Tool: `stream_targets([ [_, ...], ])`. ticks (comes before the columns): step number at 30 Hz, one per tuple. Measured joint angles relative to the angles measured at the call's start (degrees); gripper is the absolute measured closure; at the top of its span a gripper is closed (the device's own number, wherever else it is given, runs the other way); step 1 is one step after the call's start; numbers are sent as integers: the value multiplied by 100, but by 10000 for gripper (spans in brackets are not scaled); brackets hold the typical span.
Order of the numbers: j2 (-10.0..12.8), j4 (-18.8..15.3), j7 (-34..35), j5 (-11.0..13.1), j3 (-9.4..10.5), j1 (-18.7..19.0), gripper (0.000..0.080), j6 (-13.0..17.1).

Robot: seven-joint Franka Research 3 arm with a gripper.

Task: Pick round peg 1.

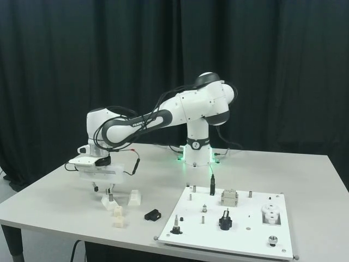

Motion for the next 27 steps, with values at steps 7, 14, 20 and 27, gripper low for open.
stream_targets([
  [7, -2, -43, 0, 21, -11, 80, 116, 0],
  [14, -3, -71, 0, 60, -25, 143, 512, 0],
  [20, -3, -87, 0, 65, -44, 187, 709, 0],
  [27, -3, -98, 1, 69, -64, 210, 709, 0],
])
